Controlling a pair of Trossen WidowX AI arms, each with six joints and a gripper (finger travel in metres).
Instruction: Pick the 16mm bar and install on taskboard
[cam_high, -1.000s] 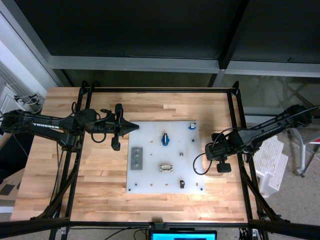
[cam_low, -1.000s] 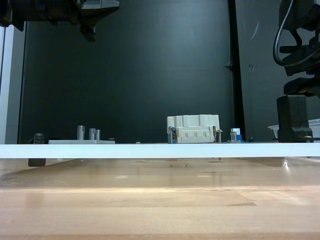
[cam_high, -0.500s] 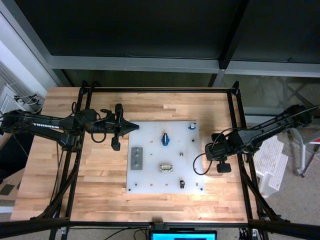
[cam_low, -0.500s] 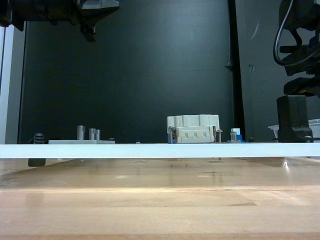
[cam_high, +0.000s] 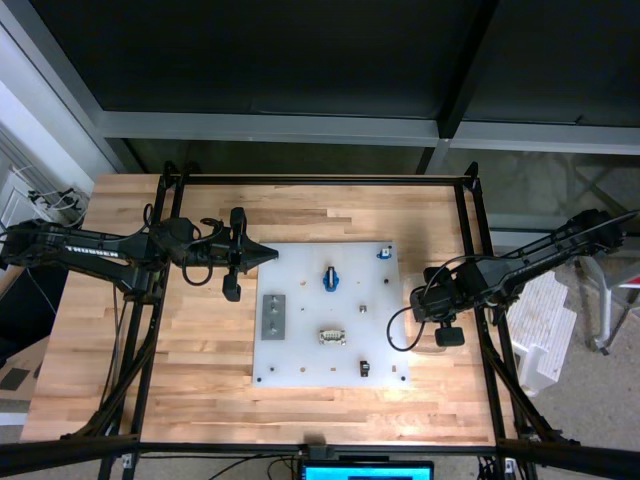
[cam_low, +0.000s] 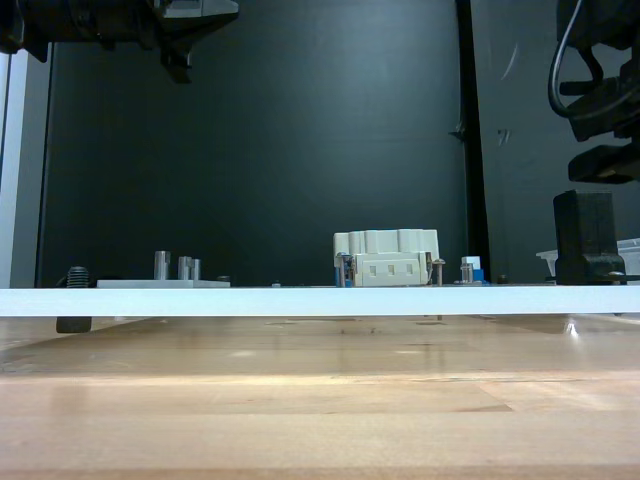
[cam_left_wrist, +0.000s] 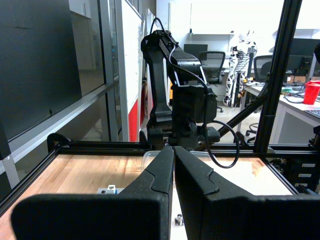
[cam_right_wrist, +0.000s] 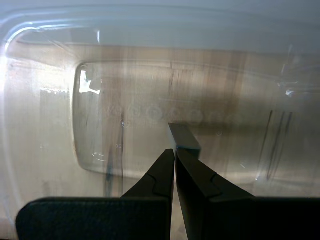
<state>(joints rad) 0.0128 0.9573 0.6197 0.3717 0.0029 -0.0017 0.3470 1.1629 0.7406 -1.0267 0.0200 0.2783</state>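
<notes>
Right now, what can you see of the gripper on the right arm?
The right gripper is black, with two tapered fingers shut together. It points down at a clear plastic tub beside the right edge of the white board. A small dark block shows just past its tips; whether that is the bar, I cannot tell. The left gripper, also shut, hovers near the board's far left corner.
</notes>
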